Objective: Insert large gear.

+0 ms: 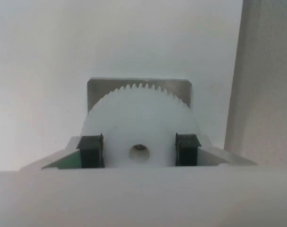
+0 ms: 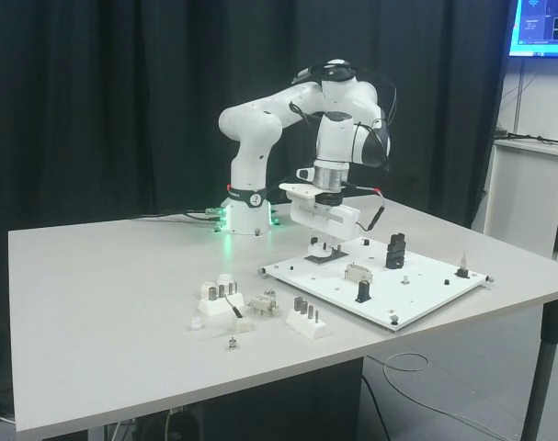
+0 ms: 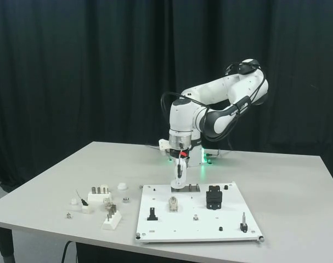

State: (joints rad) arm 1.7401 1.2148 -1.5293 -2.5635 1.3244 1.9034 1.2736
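Note:
The large white gear [image 1: 141, 123] sits between my two black fingertips [image 1: 91, 150], and my gripper [image 1: 139, 149] is shut on it. The gear's centre hole shows between the fingers. Directly behind the gear lies a grey metal plate [image 1: 98, 90], partly hidden by it. In the first room view the gripper [image 2: 323, 244] hangs just above the far corner of the white board [image 2: 426, 294]. The second room view shows the gripper [image 3: 178, 183] low over the grey plate [image 3: 192, 188] at the board's back edge.
The white board [image 3: 193, 227] carries a black block [image 3: 213, 197], a small black bracket [image 3: 151, 213], a grey connector [image 3: 173, 205] and a short post [image 3: 243, 223]. Small white holders with pegs [image 3: 99, 194] stand on the grey table [image 3: 45, 192] left of the board.

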